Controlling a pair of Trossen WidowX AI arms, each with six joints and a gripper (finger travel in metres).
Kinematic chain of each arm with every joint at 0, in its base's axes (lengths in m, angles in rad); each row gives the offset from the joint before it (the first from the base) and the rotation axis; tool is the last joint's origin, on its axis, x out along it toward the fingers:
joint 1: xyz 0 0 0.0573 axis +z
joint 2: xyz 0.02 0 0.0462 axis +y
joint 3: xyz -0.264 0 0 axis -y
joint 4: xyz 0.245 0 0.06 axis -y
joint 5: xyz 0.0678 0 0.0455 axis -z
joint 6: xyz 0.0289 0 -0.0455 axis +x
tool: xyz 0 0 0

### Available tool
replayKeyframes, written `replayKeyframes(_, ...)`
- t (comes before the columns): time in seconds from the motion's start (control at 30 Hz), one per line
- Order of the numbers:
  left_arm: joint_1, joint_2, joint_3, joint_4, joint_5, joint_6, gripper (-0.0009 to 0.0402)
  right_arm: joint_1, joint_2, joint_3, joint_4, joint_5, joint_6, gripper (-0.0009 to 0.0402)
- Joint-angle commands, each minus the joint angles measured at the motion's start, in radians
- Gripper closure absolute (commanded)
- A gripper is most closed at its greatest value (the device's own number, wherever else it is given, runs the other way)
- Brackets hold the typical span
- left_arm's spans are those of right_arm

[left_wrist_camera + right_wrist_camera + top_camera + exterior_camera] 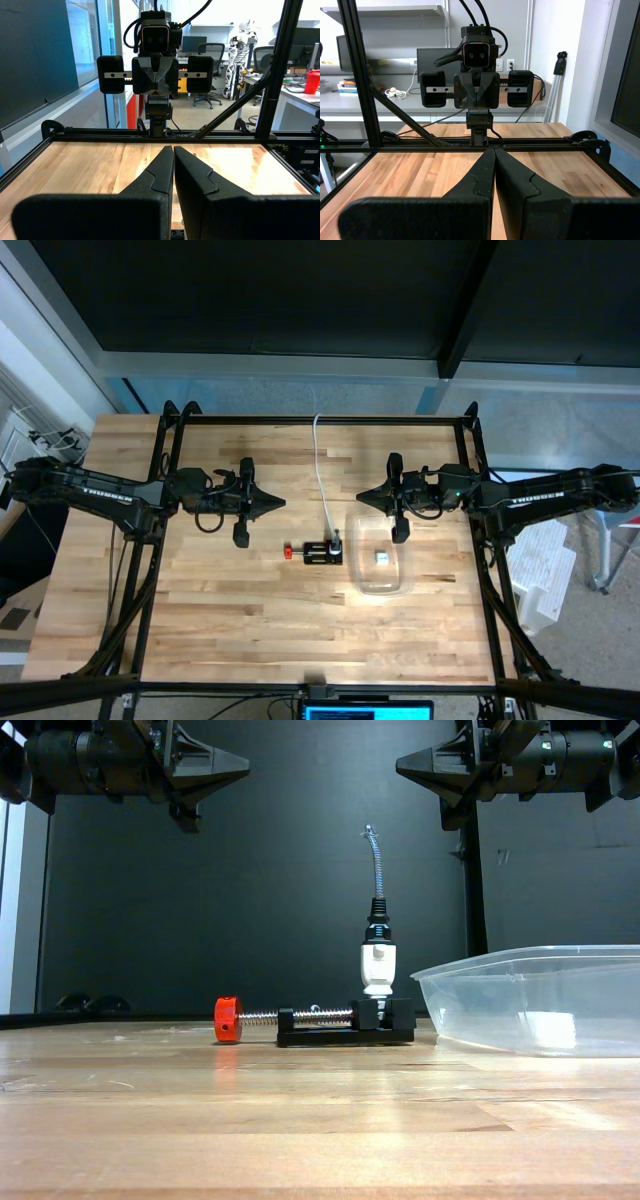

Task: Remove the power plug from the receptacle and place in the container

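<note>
Plug (376, 926) in receptacle (377, 965) | left tool (283, 503), right tool (358, 496) closed, empty, high above table (200, 620) | container (500, 1000) adjacent

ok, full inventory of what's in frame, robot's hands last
power plug: 1, black, seated upright on top of the receptacle
receptacle: 1, white, held in the vise
vise: 1, black with a red knob, mid-table, left of the container
white cable: 1, runs from the vise to the table's far edge
container: 1, clear, right of the vise
white cube: 1, inside the container
table: 1, light wood
frame: 1, black, around the table
left hand: black, shut, raised, left of the vise, pointing inward
right hand: black, shut, raised, on the right, pointing inward
</note>
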Motion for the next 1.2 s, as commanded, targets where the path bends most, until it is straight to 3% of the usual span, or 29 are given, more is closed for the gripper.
replayKeyframes(0.03, 0.0, 0.0, 0.0, 0.0, 0.0, 0.0, 0.0393, 0.001, 0.0, 0.0, -0.001, 0.0, 0.0, 0.0393)
replayKeyframes(0.43, 0.0, 0.0, 0.0, 0.0, 0.0, 0.0, 0.0393, 0.001, 0.0, 0.005, -0.014, 0.0, 0.002, 0.0393)
replayKeyframes(0.53, 0.0, 0.0, 0.0, 0.0, 0.0, 0.0, 0.0393, 0.003, 0.0, 0.068, -0.183, 0.0, 0.046, 0.0393)
replayKeyframes(0.87, 0.0, 0.0, 0.0, 0.0, 0.0, 0.0, 0.0393, 0.042, 0.065, 0.312, -0.809, 0.01, 0.045, 0.0393)
replayKeyframes(1.2, 0.0, 0.0, 0.0, 0.0, 0.0, 0.0, 0.0393, 0.067, 0.233, 0.504, -1.12, 0.01, 0.049, 0.039)
